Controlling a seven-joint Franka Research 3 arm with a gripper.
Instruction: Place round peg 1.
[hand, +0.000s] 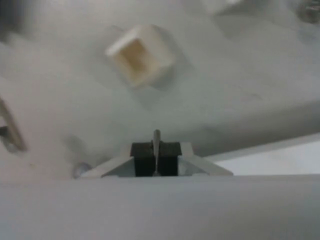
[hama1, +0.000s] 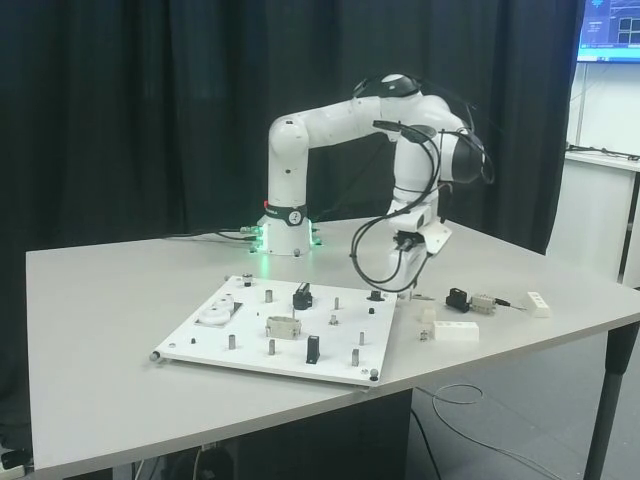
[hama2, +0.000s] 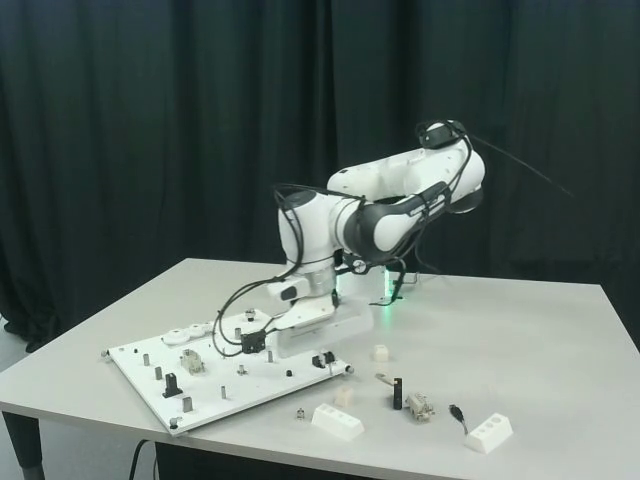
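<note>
I see the white arm (hama1: 340, 115) rising from its base (hama1: 283, 237), where green light glows, then reaching outward at shoulder height and folding down at the elbow. Its forearm drops steeply, so the wrist (hama2: 385, 225) sits low and the claw (hama1: 408, 262) hangs close above the surface. In the wrist view, the claw (hand: 156, 159) has its two black pads (hand: 143, 159) pressed on a thin grey pin (hand: 156, 147) standing between them.

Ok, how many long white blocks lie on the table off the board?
2. One long white block lies just off the board; the other sits farther out, near the table edge. None looks hidden.
</note>
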